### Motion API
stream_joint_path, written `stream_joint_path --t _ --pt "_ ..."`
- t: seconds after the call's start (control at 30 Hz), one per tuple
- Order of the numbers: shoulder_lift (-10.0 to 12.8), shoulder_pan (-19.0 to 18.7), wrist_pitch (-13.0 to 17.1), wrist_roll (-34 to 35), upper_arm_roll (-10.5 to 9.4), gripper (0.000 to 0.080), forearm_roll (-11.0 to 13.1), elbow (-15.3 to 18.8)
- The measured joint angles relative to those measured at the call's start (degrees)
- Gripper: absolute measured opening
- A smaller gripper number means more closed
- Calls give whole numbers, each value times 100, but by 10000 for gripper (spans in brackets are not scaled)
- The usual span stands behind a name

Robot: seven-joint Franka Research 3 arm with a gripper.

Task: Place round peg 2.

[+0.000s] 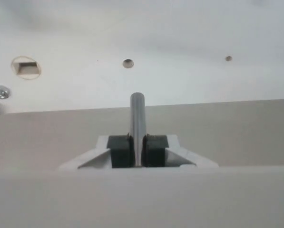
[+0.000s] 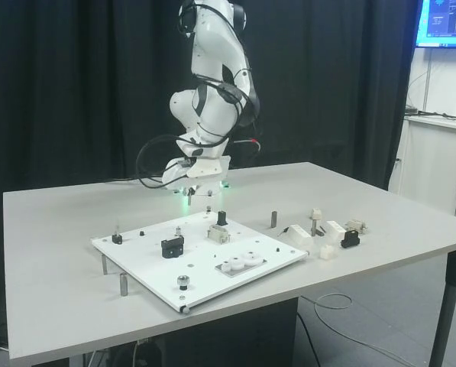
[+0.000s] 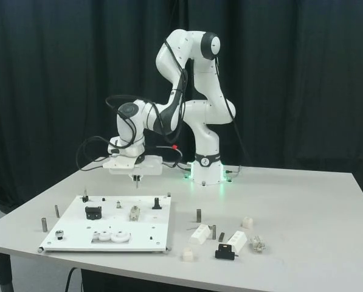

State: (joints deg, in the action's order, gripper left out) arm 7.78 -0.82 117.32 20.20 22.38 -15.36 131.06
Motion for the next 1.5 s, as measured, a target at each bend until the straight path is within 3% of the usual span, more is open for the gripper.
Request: stream_joint_path --t 1.5 --pt "-62 -9 186 0 -1 69 -3 -111"
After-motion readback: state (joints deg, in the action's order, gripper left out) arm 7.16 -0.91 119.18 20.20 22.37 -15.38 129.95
